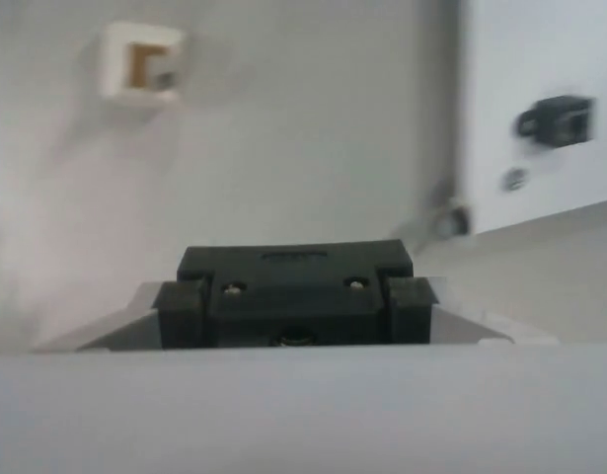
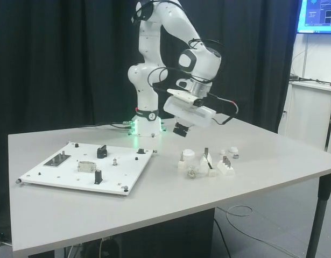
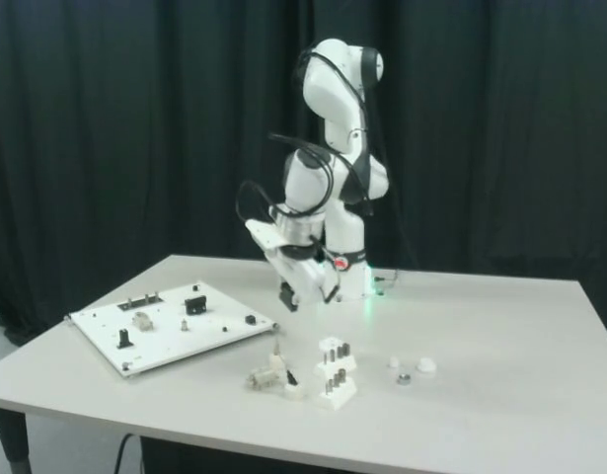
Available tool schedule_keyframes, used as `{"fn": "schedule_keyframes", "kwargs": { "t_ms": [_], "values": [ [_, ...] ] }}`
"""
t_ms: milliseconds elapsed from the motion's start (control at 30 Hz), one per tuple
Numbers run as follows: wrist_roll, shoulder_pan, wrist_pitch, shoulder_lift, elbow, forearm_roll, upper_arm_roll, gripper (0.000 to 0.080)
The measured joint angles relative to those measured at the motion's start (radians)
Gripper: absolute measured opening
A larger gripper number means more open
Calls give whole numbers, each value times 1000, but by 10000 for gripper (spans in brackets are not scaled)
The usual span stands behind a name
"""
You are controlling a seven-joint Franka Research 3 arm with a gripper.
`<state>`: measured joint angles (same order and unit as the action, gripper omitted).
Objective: Insert D-SUB.
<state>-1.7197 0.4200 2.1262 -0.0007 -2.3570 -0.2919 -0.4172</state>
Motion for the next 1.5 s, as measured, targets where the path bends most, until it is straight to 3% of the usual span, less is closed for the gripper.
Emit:
{"fn": "schedule_keyframes", "kwargs": {
  "t_ms": [267,467,1133,1500],
  "values": [
    [48,-68,-14,-60,-46,-102,0,382],
    [117,-131,-14,-98,-72,-147,0,382],
    [502,-346,9,-148,-98,-184,-13,382],
    [789,-447,72,-167,-105,-178,-72,382]
  ]
}}
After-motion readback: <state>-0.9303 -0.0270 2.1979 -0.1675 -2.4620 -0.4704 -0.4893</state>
